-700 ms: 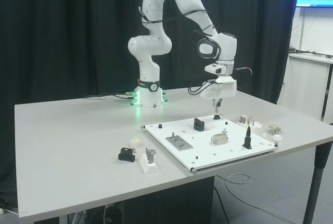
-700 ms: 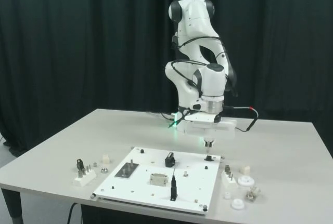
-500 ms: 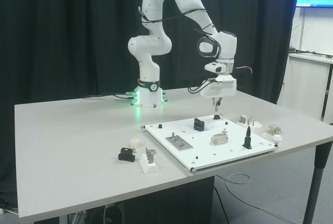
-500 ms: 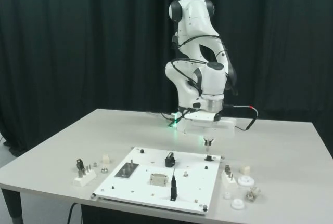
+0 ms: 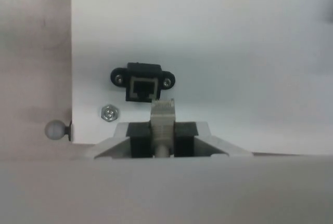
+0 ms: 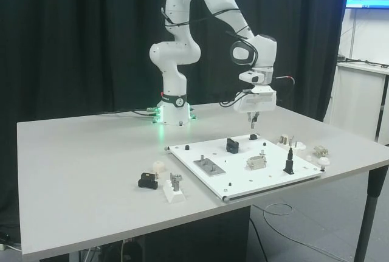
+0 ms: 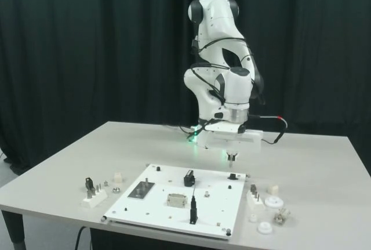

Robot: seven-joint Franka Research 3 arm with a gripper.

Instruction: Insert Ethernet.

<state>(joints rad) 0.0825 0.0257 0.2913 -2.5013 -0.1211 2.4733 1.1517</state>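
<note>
Big grey table (image 6: 79,152) under everything, white Franka arm (image 6: 194,37) bolted toward the back with green light at its base. White board (image 7: 174,200) lying flat near the front edge of the table, dotted with small fixtures. Gripper (image 7: 232,156) hanging above the board's far edge, at roughly 12 o'clock from the board's middle in the second room view, pinched tight on the Ethernet plug (image 5: 162,117), fingers (image 5: 139,140) snug against both sides of it. Plug clear of the board, not seated in anything. Black Ethernet socket (image 5: 143,81) screwed to the board with its opening facing the wrist camera, plug tip lined up just beside it and a bit toward 4 o'clock from the opening; touching or not, can't tell. Small nut (image 5: 108,113) at about 8 o'clock from the socket, and a little grey ball knob (image 5: 54,129) right off the board's edge.
</note>
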